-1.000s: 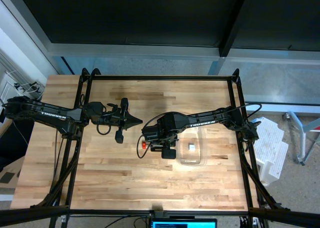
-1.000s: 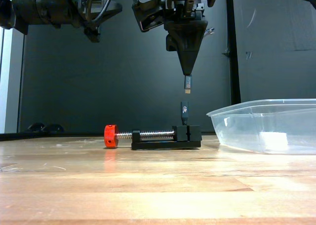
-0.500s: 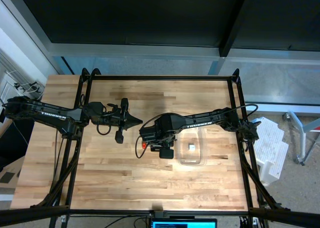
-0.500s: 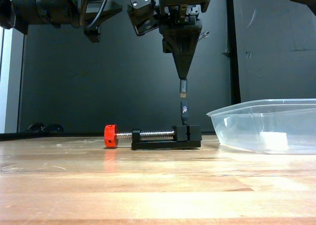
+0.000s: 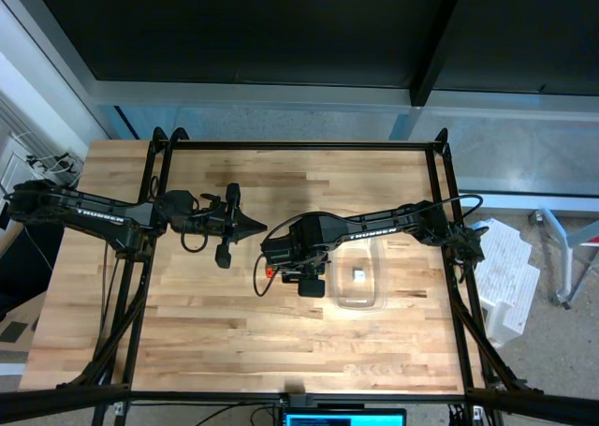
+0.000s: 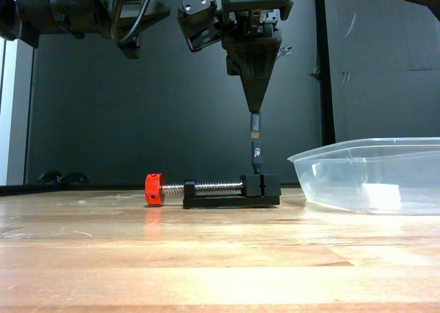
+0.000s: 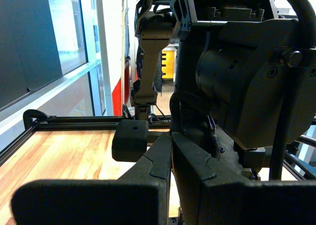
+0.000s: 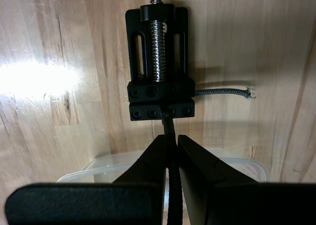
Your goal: Pick the USB-C connector and install on taskboard
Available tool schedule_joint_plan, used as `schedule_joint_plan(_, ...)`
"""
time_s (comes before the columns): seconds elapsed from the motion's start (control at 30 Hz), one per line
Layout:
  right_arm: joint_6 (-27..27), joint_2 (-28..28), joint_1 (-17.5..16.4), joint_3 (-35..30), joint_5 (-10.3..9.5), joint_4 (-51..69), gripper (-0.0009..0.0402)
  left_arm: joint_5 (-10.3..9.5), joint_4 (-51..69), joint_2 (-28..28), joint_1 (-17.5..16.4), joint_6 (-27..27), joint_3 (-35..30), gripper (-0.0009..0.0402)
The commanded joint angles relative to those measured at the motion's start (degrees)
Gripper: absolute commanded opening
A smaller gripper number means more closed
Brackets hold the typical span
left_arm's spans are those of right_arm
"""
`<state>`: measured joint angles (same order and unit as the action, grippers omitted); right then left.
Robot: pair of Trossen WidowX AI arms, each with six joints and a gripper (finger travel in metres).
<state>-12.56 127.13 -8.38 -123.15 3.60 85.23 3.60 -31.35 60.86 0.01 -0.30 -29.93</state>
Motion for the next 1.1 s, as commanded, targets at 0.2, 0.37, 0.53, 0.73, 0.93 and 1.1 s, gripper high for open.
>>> schedule_joint_plan(0.2, -0.04, -0.04, -0.02, 0.87, -0.13, -0.59, -0.0001, 0.0, -0.02, 0.0, 0.0, -0.02, -0.02, 0.0)
schedule_joint_plan(0.37, 0.04, -0.04, 0.0, 0.87, -0.07, -0.68, 0.0, 0.0, 0.0, 0.0, 0.0, -0.02, -0.02, 0.0)
schedule_joint_plan(0.53, 0.04, -0.04, -0.02, 0.9, -0.11, -0.63, -0.0001, 0.0, 0.0, 0.0, 0.0, -0.02, -0.02, 0.0)
schedule_joint_plan(0.73, 0.0, -0.04, -0.02, 1.55, -0.13, -0.83, 0.0, 0.0, 0.0, 0.0, 0.0, -0.02, -0.02, 0.0)
schedule_joint_plan(0.93, 0.02, -0.04, -0.02, 1.64, -0.11, -0.87, 0.0, 0.0, -0.02, 0.0, 0.0, -0.02, -0.02, 0.0)
schedule_joint_plan(1.1, 0.15, -0.04, -0.02, 1.79, -0.13, -1.14, 0.0, 0.0, -0.02, 0.0, 0.0, -0.02, -0.02, 0.0)
